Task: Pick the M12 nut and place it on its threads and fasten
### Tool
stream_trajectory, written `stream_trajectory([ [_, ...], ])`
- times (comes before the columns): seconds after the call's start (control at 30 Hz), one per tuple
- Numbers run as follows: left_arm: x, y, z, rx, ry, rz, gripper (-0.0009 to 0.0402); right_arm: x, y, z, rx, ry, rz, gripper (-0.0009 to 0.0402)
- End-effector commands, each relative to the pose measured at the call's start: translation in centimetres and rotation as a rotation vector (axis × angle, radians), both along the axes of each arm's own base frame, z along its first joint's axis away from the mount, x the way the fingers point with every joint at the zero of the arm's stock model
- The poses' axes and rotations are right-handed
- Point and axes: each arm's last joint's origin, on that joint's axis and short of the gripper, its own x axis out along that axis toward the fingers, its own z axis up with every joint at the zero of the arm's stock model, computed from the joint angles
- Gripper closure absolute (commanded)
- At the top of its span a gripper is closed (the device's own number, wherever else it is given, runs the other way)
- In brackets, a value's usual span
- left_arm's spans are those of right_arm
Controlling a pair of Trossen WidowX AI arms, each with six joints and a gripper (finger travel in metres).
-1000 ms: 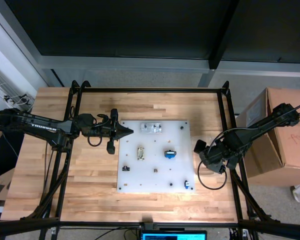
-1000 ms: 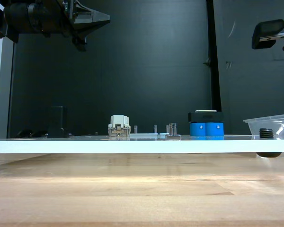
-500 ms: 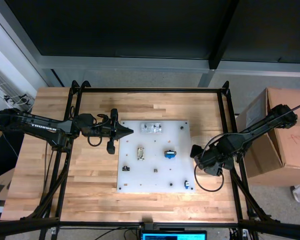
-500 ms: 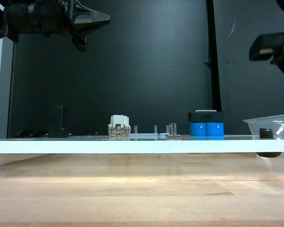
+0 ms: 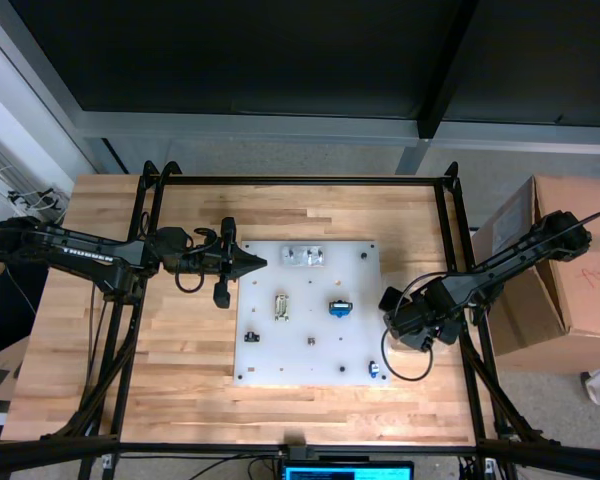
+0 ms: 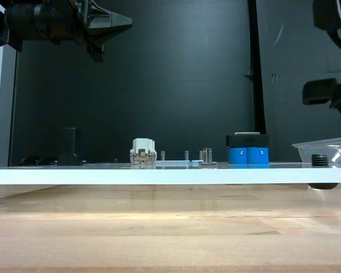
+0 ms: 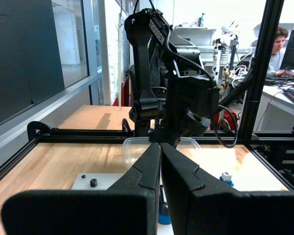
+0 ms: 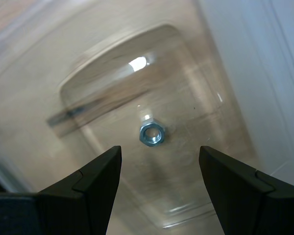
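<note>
The small silver nut [image 8: 152, 133] lies flat and free on the floor of the clear tray [image 8: 112, 88], clear of its stud. My right gripper [image 8: 159, 150] hangs open above the tray, and the nut shows between its fingers [image 8: 95, 178] without touching them. In the high view the right gripper [image 5: 401, 321] is just off the white board's [image 5: 280, 365] right edge. The black ribbed stud [image 6: 319, 160] stands bare, its ribs showing. My left gripper [image 5: 259, 263] is shut and empty, held high over the board's far left edge.
A blue block [image 6: 248, 154], a white connector [image 6: 143, 152] and small silver posts [image 6: 207, 154] stand on the board. A cardboard box [image 5: 560, 270] sits off the table's right side. The black frame rails [image 5: 450, 200] run around the table.
The right arm has swung toward the near side and come down over the clear tray. The left arm and the nut's stud have not changed.
</note>
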Motion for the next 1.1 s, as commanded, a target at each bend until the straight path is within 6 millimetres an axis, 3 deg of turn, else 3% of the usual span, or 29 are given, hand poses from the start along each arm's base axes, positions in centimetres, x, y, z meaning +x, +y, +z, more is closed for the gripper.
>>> stream_trajectory([
  [0.03, 0.0, 0.0, 0.0, 0.0, 0.0, 0.0, 0.0393, -0.2, -0.1, -0.7, 0.002, -0.006, -0.054, 0.0179],
  [0.3, 0.0, 0.0, 0.0, 0.0, 0.0, 0.0, 0.0393, -0.5, -0.3, -2.8, 0.025, -0.049, -0.073, 0.0188],
  [0.67, 0.0, 0.0, 0.0, 0.0, 0.0, 0.0, 0.0393, -0.9, -0.5, -3.6, 0.025, -0.049, -0.073, 0.021],
  [1.1, 0.0, 0.0, 0.0, 0.0, 0.0, 0.0, 0.0393, -0.9, -0.5, -3.6, 0.025, -0.049, -0.074, 0.0297],
])
